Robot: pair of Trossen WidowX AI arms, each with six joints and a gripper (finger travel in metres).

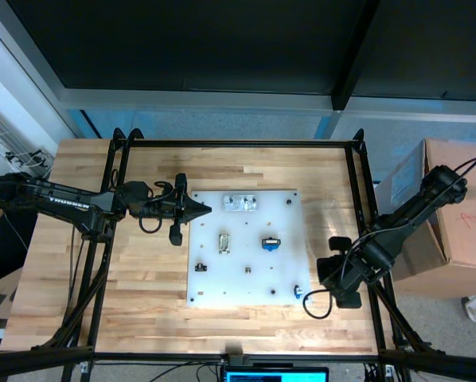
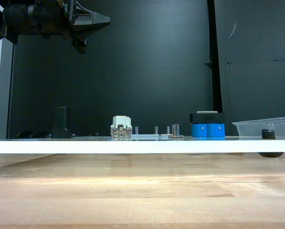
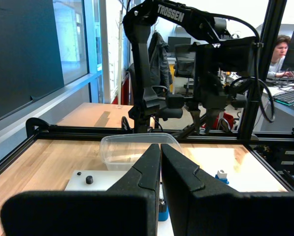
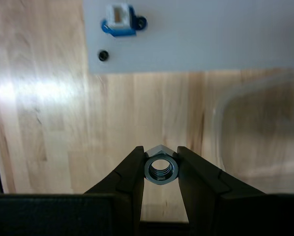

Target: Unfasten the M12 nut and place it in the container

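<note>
Right wrist view shows the M12 nut (image 4: 161, 169) clamped between the jaws of the right gripper (image 4: 160, 156), above the table (image 4: 48, 123), off the near right corner of the board (image 4: 211, 34). Its stud (image 2: 268, 134) stands bare, ribs showing. The container (image 4: 257, 132) lies just beside the nut, not under it. If the jaws open here, I think the nut would fall on the table and roll. A fast move could also shake it loose. The left gripper (image 1: 206, 209), jaws together, hangs over the board's far left part.

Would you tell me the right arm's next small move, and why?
Probably shift the right gripper sideways over the clear plastic container: it clamps the small silver hexagonal nut above wooden tabletop, beside the rim. The left gripper hovers shut at the left edge of the white board.
</note>
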